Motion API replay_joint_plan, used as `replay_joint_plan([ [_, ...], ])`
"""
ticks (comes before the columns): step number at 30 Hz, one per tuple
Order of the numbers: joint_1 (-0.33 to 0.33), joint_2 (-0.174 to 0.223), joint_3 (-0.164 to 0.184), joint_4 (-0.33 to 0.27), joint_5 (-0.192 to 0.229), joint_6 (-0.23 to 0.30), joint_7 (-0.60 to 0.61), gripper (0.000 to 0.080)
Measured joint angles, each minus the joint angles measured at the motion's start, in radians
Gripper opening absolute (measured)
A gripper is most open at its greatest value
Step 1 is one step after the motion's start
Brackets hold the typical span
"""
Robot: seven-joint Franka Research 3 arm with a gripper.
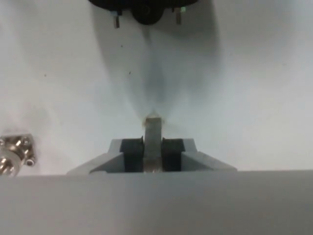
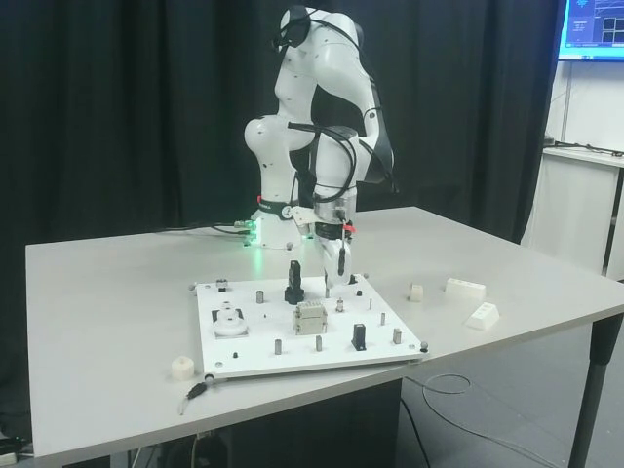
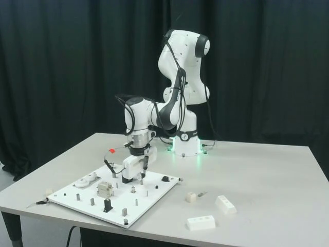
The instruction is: Insert square peg 2.
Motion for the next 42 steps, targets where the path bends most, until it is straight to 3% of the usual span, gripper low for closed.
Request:
replay_joint_plan([
  [27,0.001,0.012,0.006,-0.001,0.0,0.017,-0.01,0.0075],
  [40,0.001,-0.025,-0.003,-0.012,0.001,-0.002,-0.001,0.0075],
  [41,0.001,-0.031,-0.005,-0.013,0.0,-0.004,-0.001,0.0363],
  [42,0.001,-0.036,-0.007,-0.015,-0.001,-0.006,-0.001,0.0363],
])
